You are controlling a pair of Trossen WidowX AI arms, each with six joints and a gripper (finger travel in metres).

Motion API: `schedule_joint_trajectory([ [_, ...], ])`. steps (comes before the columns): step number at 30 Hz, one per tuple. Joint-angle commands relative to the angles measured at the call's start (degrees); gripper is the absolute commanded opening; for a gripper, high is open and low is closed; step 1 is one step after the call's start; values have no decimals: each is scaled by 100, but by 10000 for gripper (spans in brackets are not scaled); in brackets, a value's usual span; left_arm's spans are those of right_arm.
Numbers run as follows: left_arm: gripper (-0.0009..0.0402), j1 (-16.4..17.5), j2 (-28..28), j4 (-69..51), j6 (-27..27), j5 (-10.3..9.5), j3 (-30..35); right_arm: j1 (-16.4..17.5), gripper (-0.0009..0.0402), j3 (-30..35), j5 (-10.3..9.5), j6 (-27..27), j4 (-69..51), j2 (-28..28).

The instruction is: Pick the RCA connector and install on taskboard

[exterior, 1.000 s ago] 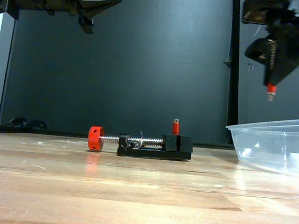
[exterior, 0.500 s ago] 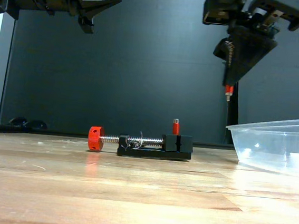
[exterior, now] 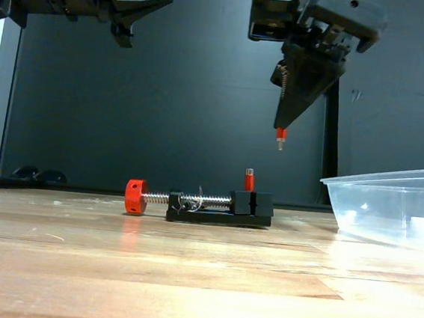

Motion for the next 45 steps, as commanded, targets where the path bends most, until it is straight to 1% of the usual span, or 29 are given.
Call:
schedule_joint_trajectory([
  [1,0,0,0,0,0,0,0,-11,0,105,-11,-17,17,133],
  [8,0,0,0,2,0,0,0,-46,0,304,-13,-61,66,400],
  [18,0,0,0,0,0,0,0,-72,0,299,-28,-59,358,612],
  [45,0,0,0,0,0,0,0,-107,0,136,-44,-59,498,623],
])
